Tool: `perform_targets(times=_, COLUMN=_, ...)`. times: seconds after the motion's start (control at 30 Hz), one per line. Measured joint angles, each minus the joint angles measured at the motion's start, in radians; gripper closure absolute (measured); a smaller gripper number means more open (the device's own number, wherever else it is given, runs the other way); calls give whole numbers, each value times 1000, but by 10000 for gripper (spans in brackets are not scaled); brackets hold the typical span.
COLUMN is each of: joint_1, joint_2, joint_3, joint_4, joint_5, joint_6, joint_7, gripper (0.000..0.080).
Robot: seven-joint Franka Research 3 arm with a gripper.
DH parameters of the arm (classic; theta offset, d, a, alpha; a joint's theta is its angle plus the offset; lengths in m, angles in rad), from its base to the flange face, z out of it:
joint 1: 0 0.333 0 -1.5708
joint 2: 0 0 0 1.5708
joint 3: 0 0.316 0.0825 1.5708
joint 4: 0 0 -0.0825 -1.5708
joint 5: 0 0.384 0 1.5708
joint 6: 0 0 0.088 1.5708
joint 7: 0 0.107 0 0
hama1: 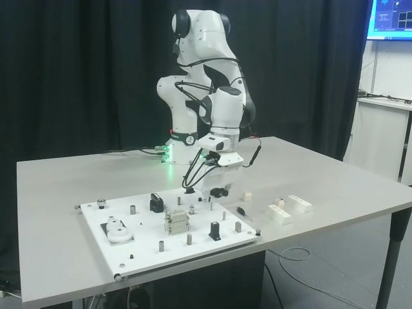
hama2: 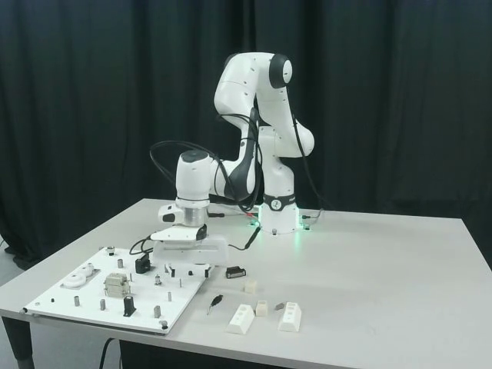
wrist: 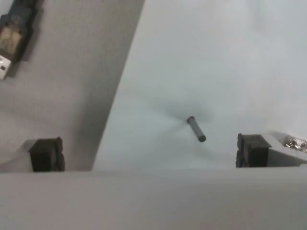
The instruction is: Remove round peg 1.
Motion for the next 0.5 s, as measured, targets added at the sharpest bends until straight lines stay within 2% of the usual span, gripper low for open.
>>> perform_targets(times=0.5, joint_1=-1, joint_2=15, joint_3=-12, joint_4=6, joint_5=0, joint_6=-8, joint_7=-112, gripper=3)
